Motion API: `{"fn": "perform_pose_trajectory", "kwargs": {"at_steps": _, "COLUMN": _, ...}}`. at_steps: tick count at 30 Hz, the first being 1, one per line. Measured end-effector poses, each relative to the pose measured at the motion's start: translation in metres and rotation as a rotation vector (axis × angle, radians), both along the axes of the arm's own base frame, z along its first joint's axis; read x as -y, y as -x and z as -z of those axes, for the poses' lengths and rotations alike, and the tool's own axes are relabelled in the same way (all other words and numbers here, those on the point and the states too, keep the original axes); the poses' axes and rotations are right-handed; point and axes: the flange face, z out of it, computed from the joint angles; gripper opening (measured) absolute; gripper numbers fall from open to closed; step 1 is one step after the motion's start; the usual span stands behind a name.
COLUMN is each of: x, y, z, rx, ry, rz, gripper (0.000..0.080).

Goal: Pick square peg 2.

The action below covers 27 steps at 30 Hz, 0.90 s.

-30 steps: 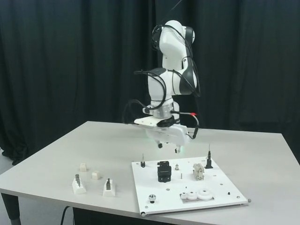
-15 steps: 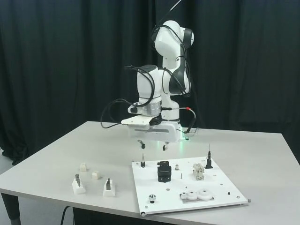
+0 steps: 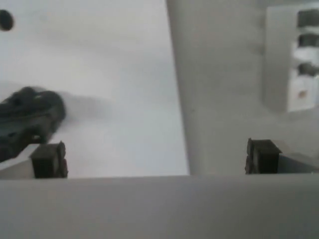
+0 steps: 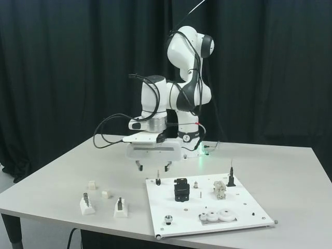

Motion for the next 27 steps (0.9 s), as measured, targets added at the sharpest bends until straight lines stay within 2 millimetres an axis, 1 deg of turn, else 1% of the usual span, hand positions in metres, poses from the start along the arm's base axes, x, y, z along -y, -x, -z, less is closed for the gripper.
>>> {"fn": "perform_pose_trajectory", "kwargs": {"at_steps": 5, "x": 0.017, "y": -0.005, "z": 0.003, "rx": 0.023, "ry": 0.014, "rz": -0.069, "gripper": 0.0800}}
{"fn": "perform_pose_trajectory", "kwargs": {"at_steps": 14, "x": 0.049, "y": -0.015, "z": 0.014, "rx": 0.058, "ry": 0.044, "rz": -0.099, "gripper": 0.0800}}
{"fn": "perform_pose_trajectory", "kwargs": {"at_steps": 27, "x": 0.083, "y": -0.029, "z": 0.049, "rx": 0.036, "ry": 0.038, "rz": -0.125, "gripper": 0.0800}}
